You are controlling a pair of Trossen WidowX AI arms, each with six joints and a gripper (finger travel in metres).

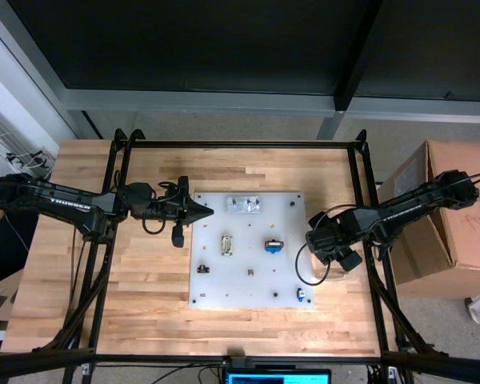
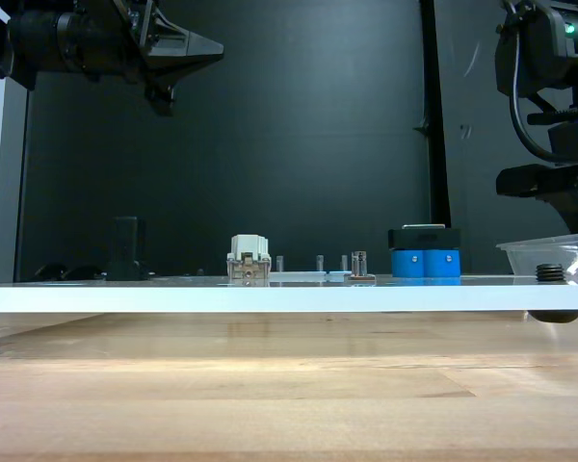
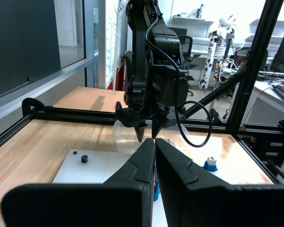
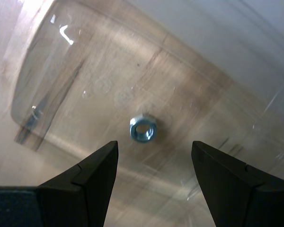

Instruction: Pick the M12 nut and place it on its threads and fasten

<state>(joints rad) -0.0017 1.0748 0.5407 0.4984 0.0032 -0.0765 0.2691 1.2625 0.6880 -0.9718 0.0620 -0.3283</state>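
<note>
Stud [image 2: 550, 273], at the board's [image 1: 216, 280] 5 o'clock, stands bare. M12 nut [image 4: 142, 128] lies flat and free in the clear tray [image 4: 61, 71] at 3 o'clock, directly below the right tool [image 4: 154, 145], whose fingers are spread either side. Left tool [image 1: 209, 212], closed, hovers at 9 o'clock. The right arm is nearer.

Left pincer [image 1: 208, 211], fingers pressed together, hangs high over the white board [image 1: 224, 282] at its left edge. Right pincer [image 4: 154, 146], fingers spread, points down just right of the white board.

I am reading TROSSEN in white along my left arm [image 1: 68, 205]. Red scrawl on the cardboard box [image 1: 444, 180] is defeating me.
</note>
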